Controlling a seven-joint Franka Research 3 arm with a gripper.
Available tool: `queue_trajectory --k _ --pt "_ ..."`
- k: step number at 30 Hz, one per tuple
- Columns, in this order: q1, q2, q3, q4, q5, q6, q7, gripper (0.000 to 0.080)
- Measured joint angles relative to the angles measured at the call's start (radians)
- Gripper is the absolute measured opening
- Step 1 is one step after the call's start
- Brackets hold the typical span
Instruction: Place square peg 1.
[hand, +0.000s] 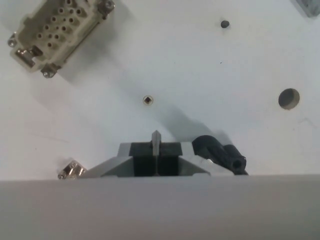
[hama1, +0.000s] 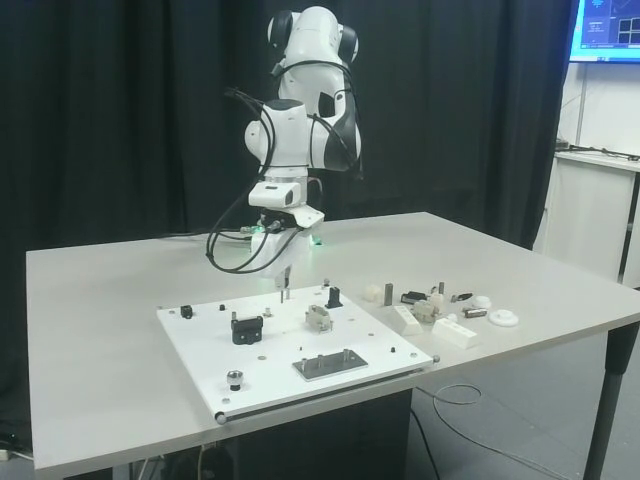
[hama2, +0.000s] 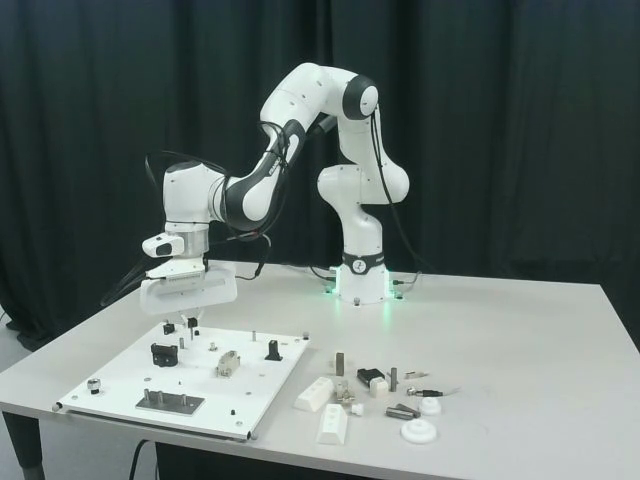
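The gripper (hand: 156, 150) has its two fingers pressed together on square peg 1 (hand: 156, 141), a slim grey bar that stands upright between them with its tip poking out beyond the fingertips. In the wrist view the peg's tip sits a little short of a small square socket (hand: 148, 100) sunk in the white board (hand: 210, 65); the two are apart, not touching. From the first room view the gripper (hama1: 284, 262) hangs over the far middle of the board (hama1: 200, 345) with the peg (hama1: 284, 283) pointing straight down, its lower end close above the surface, though whether it grazes the board is hard to say from here. The second room view shows the same hand (hama2: 187, 318) low over the board's rear edge (hama2: 120, 385).

Around the peg, the wrist camera takes in a black angled fitting (hand: 220, 152) just beside the fingers, a multi-pin connector (hand: 55, 32) well off to one side, a round hole (hand: 288, 98) in the board and a small black dot (hand: 225, 23).

Further out on the board stand a black block (hama1: 246, 328), a black post (hama1: 333, 296) and a grey metal plate (hama1: 330, 364) near the front edge. To the robot's left of the board, loose white and grey parts (hama1: 440, 310) lie scattered on the grey table (hama1: 90, 300).
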Motion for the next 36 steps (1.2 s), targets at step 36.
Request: queue_trajectory --k 36 --pt "0.08 -0.06 0.0 -0.021 0.0 -0.092 0.035 0.0021"
